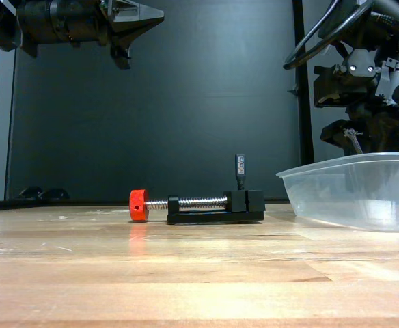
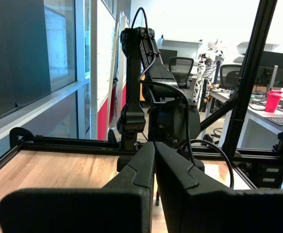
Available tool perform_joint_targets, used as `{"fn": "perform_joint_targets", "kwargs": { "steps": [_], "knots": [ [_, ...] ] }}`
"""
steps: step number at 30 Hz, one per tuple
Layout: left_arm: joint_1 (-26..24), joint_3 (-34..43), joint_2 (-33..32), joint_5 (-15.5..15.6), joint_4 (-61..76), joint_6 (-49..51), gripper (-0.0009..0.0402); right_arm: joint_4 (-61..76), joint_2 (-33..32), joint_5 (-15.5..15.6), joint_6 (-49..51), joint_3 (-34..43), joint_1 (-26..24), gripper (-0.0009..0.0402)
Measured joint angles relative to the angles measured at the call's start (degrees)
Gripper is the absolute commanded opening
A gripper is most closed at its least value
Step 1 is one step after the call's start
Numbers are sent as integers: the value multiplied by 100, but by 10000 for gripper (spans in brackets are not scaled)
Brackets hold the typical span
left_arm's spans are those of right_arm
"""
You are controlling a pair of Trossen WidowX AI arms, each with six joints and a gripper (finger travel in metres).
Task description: Pick the usb-c connector and install on the hub
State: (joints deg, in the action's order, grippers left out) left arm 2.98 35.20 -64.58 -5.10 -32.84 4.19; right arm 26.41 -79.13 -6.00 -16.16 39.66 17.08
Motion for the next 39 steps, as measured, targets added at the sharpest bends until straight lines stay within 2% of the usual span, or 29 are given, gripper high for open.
{"fn": "perform_joint_targets", "kwargs": {
  "steps": [21, 32, 39],
  "knots": [
    [0, -2, 0, -2, -2, 0, 0, 131, 2, 125, 50, 59, 22, 148],
    [0, -2, 0, -2, 0, 0, 0, 597, 2, 153, 321, 549, 17, 115],
    [0, 0, -2, -2, -2, 0, 0, 855, 2, 133, 330, 584, 9, 112]
  ]
}}
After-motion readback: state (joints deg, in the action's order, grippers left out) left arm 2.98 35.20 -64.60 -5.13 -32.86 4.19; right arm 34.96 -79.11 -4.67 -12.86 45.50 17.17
